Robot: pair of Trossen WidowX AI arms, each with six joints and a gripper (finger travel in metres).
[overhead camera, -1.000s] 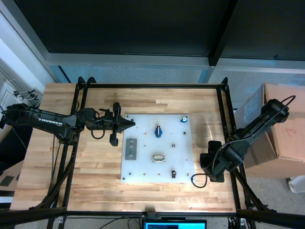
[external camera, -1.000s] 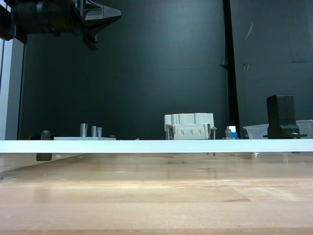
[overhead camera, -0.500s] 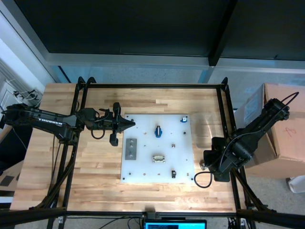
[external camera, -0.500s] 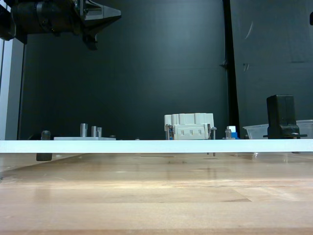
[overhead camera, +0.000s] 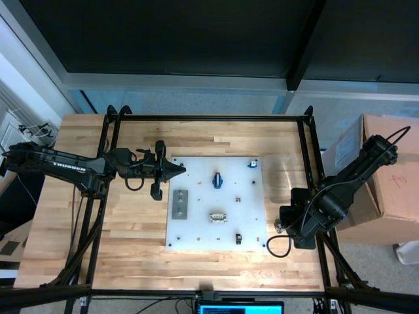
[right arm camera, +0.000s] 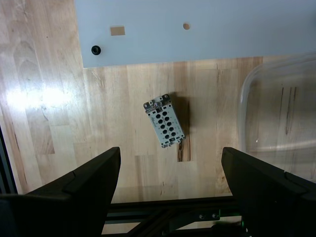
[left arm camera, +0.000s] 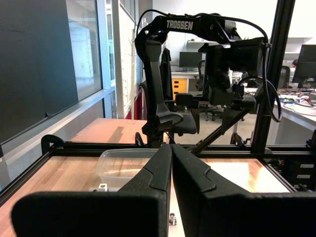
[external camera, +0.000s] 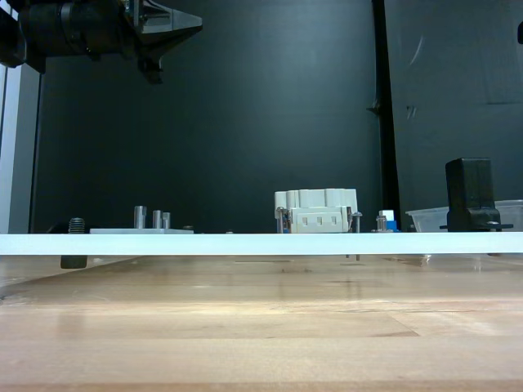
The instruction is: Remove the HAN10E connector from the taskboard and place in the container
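HAN10E connector (right arm camera: 164, 121) loose beneath right gripper (overhead camera: 285, 226) — left gripper (overhead camera: 175, 169) over taskboard (overhead camera: 196, 229).

Left claw (overhead camera: 181, 169) over taskboard (overhead camera: 196, 229) edge; right claw (right arm camera: 169, 149) above connector (right arm camera: 164, 121) beside container (right arm camera: 245, 89)

I'm running this from afar in a robotics lab: a Trossen-branded arm (left arm camera: 187, 24), a black frame (overhead camera: 209, 118) around the wooden tabletop (overhead camera: 131, 222), a white taskboard (overhead camera: 196, 235), and desks with monitors (left arm camera: 189, 59) beyond its far edge.
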